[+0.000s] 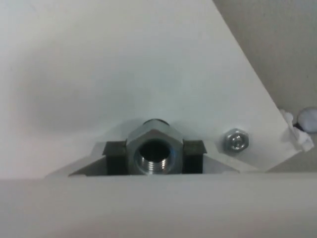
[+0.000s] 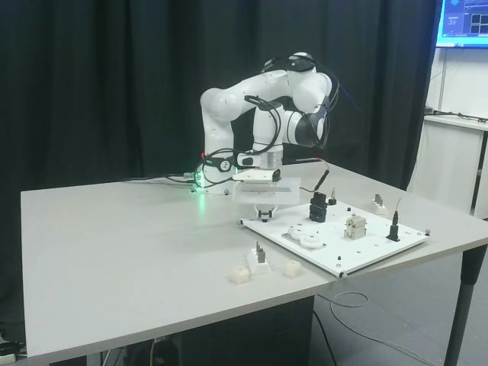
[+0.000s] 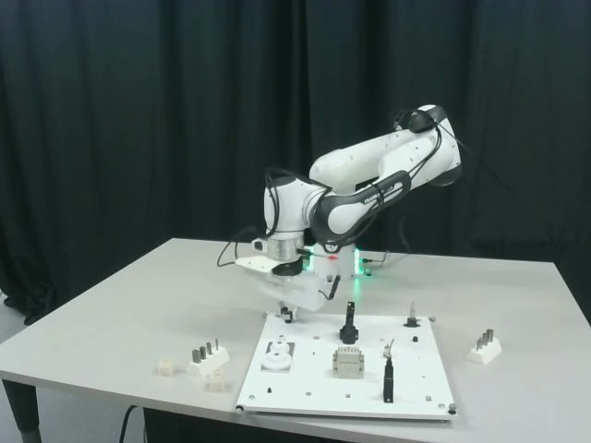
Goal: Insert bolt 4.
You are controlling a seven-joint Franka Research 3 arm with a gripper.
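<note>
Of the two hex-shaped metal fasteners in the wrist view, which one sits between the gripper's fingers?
The larger hex piece with the threaded bore, flanked by the black finger pads. The smaller hex nut sits apart on the white board, untouched.

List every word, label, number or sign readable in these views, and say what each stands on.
No text can be read with certainty.
Lettering on the arm's black forearm band: too small to read.
Writing on the monitor in the room's corner: too blurred to read.
White board, wrist view: no markings visible.
</note>
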